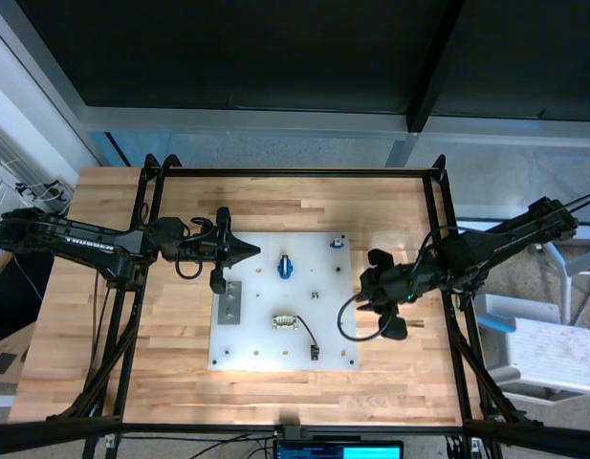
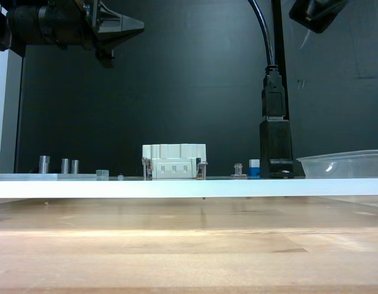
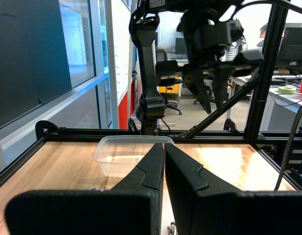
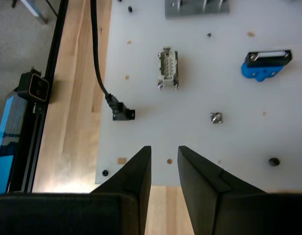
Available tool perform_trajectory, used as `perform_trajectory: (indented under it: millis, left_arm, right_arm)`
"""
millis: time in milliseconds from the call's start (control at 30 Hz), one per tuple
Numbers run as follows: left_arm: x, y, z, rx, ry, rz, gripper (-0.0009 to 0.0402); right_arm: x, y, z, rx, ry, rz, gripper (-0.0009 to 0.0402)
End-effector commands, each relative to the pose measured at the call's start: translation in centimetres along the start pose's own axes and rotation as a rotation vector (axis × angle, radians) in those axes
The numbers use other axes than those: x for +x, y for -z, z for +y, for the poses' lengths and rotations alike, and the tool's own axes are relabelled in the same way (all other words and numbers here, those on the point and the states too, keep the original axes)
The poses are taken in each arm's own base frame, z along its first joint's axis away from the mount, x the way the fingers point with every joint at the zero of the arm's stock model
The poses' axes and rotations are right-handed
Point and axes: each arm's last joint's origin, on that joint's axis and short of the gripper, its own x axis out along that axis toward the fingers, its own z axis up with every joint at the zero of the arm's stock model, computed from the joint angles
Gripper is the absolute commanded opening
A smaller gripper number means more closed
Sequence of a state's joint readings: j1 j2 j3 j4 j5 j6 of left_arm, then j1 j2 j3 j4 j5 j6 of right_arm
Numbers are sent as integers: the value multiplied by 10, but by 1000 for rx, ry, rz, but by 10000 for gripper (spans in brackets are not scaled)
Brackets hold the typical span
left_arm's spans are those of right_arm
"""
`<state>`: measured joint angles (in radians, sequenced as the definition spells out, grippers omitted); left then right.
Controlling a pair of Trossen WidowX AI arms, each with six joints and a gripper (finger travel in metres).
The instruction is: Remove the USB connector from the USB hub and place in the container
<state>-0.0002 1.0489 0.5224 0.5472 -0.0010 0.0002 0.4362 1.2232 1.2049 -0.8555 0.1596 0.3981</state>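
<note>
The USB connector (image 2: 274,101) stands plugged upright in the small black USB hub (image 2: 275,150) near the white board's front right; its thin black cable (image 4: 97,54) rises from it. From above, the USB hub (image 1: 315,353) sits at the front edge of the board. My right gripper (image 4: 164,149) hovers open high above the board, right of the USB hub (image 4: 124,115), holding nothing. The clear container (image 2: 345,164) rests at the board's right side, below the right arm. My left gripper (image 1: 254,251) is shut and empty, raised over the board's back left, pointing toward the container (image 3: 131,154).
On the white board (image 1: 266,359) are a silver-beige oblong connector (image 1: 284,323), a blue upright clip (image 1: 285,266) and a grey metal block with holes (image 1: 229,304). A black frame (image 1: 438,249) runs around the wooden table.
</note>
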Motion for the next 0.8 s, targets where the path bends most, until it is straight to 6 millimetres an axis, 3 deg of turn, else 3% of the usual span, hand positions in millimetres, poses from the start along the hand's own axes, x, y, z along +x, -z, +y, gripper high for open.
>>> perform_trajectory:
  millis: [33,467,800]
  left_arm:
    - [0,0,0,0,0,0,1]
    - [0,0,0,0,0,0,1]
    - [0,0,0,0,0,0,1]
  right_arm:
    - [8,2,10,-5,14,28,88]
    - [41,-7,49,-21,1,98,108]
    - [71,-16,65,15,30,108,108]
